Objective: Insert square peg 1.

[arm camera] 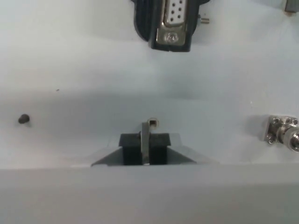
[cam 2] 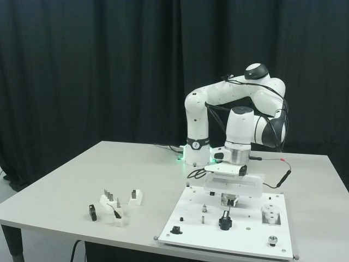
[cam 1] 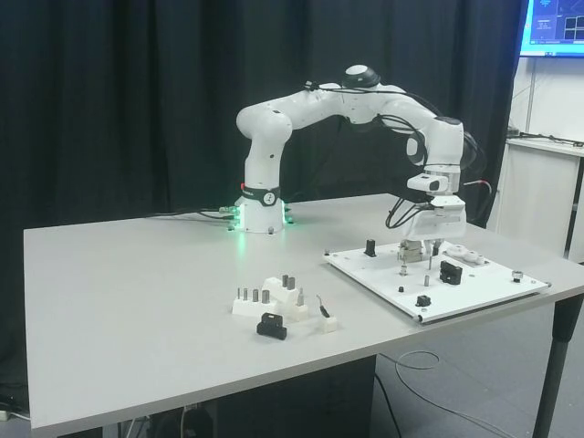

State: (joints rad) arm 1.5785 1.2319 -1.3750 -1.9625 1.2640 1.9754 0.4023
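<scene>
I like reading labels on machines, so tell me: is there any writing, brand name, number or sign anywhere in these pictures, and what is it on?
No text can be read in any view.
The screen on the wall in the first room view shows marks, too small to read.
The white robot arm, the flat white board on the grey table and the black-shelled metal plug connector show no legible label or number.

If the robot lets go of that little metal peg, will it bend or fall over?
The peg looks like a thin, straight metal bar, so it is probably stiff and won't bend. Held upright in the end effector over the white board, it seems tall and narrow, so it would likely tip unless seated in a hole.
</scene>
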